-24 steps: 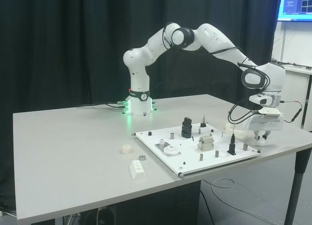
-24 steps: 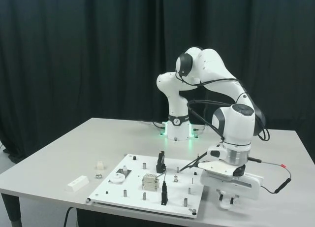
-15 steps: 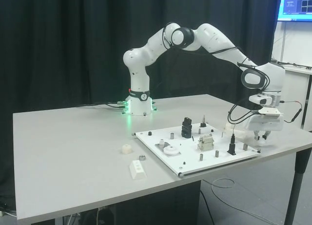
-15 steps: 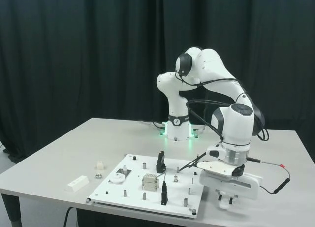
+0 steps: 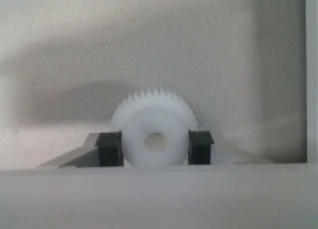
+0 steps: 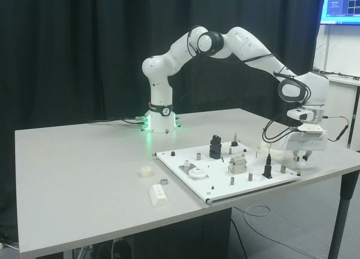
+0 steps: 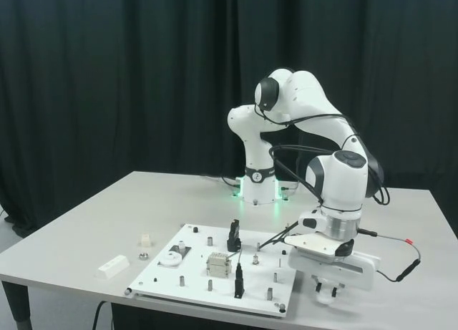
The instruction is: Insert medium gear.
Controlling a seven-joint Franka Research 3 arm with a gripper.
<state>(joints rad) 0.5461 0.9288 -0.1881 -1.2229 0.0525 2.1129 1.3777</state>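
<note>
White toothed plastic gear (image 5: 155, 135) is sitting between the two black fingertip pads (image 5: 109, 148) of the white two-finger gripper (image 7: 327, 290), touching both. Gripper is hanging above the grey table (image 6: 79, 158), just beside one end of the white flat assembly board (image 7: 193, 281). White arm base (image 6: 159, 122) is standing behind the board. White rectangular block (image 6: 158, 195) is lying on the table off the board's other end, near a small white cylinder (image 6: 146, 171).
</note>
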